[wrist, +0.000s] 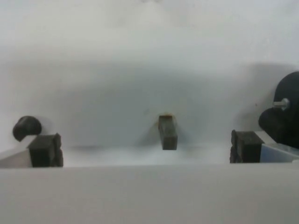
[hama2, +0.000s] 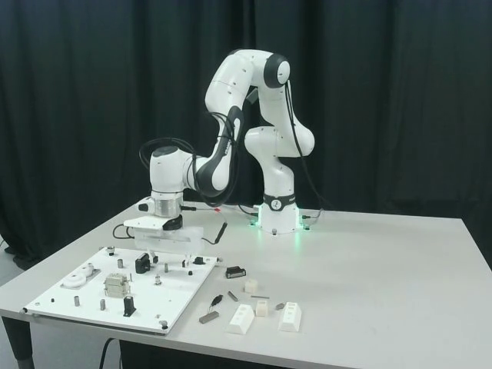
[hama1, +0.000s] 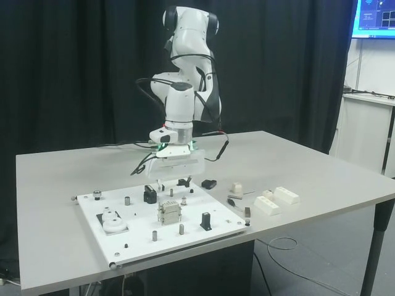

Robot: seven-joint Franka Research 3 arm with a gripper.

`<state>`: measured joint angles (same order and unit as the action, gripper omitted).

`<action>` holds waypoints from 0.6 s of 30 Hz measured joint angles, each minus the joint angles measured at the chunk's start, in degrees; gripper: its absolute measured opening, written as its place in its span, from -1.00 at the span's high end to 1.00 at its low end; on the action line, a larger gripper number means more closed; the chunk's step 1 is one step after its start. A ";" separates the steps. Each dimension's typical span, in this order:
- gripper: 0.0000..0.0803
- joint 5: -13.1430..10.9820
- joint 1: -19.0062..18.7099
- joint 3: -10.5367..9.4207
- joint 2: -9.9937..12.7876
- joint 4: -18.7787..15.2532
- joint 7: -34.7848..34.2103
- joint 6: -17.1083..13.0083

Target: Remove square peg 2.

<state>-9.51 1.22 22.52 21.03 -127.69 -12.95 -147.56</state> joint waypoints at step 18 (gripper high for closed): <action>-0.94 0.00 0.04 0.03 1.41 0.00 2.17 -1.46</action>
<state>-9.51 1.26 22.55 22.44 -127.69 -10.78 -149.02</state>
